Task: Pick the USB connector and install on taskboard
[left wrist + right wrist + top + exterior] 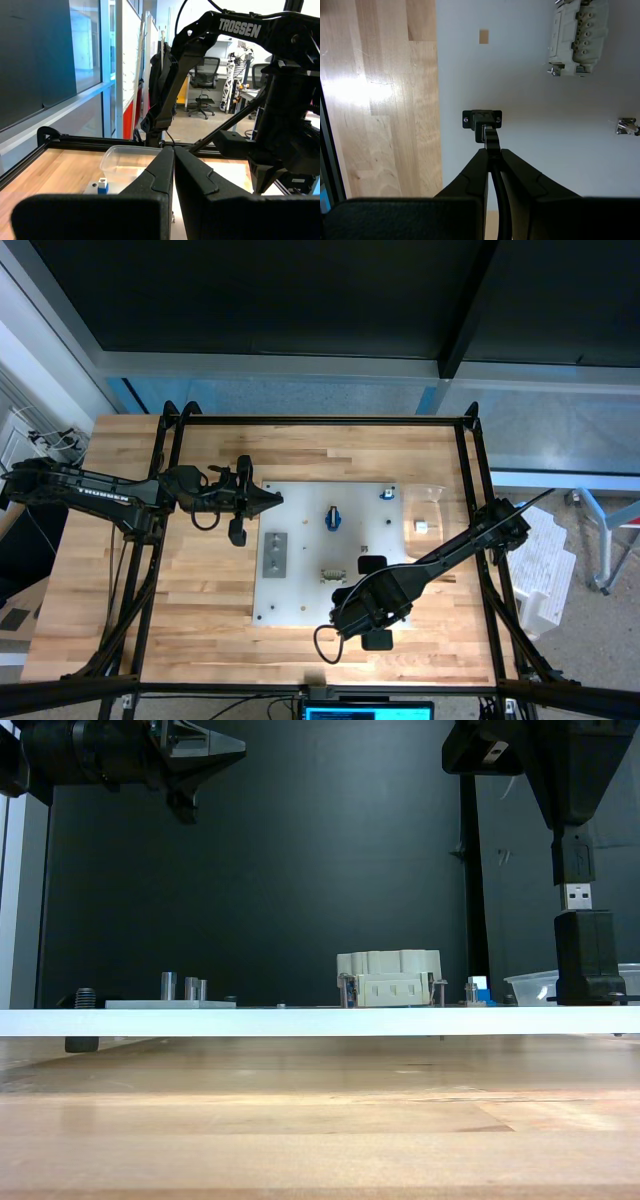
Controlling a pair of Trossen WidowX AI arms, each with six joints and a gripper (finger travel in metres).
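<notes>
My right gripper (491,152) is shut on the black USB connector (491,137). It holds the plug pointing down, directly over the small black socket (481,119) on the white taskboard (545,125). In the low view the connector's metal tip (575,897) hangs just above the socket (588,960), with a small gap between them. From above, the right gripper (340,622) is over the taskboard's (300,590) near edge and hides the connector. My left gripper (272,498) hovers high over the board's far left corner, shut with nothing in it (174,165).
The board carries a beige multi-pin connector (331,575), a grey block (274,553) and a blue knob (333,518). A clear plastic tray (425,508) sits at the board's far right. Black frame rails (320,421) border the wooden table.
</notes>
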